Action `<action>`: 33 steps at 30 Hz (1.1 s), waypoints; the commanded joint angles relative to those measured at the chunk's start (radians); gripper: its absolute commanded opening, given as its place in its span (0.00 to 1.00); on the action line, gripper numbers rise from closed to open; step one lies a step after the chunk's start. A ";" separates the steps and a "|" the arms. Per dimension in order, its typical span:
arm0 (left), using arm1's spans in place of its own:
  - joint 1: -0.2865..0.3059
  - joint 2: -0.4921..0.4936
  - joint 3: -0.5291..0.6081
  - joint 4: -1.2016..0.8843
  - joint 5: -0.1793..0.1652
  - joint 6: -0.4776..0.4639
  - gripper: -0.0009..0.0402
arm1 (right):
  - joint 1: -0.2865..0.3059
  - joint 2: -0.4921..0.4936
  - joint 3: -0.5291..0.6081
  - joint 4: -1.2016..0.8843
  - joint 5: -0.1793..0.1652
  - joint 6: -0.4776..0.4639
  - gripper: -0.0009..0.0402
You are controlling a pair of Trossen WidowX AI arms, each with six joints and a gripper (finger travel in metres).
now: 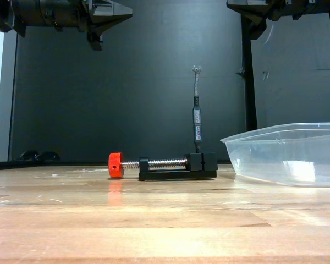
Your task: Pick the usb-c connector and install on the hub
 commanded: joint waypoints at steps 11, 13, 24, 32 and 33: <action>0.000 0.000 0.000 0.000 0.000 0.000 0.02 | -0.006 0.020 -0.043 0.081 -0.006 0.014 0.02; 0.000 0.000 0.000 0.000 0.000 0.000 0.02 | -0.006 0.032 -0.043 0.089 -0.003 0.014 0.02; 0.000 0.000 0.000 0.000 0.000 0.000 0.02 | -0.007 0.051 -0.044 0.115 0.005 0.064 0.02; 0.000 0.000 0.000 0.000 0.000 0.000 0.02 | -0.007 0.051 -0.044 0.114 0.054 0.132 0.02; 0.000 0.000 0.000 0.000 0.000 0.000 0.02 | -0.007 0.051 -0.044 0.115 0.061 0.123 0.02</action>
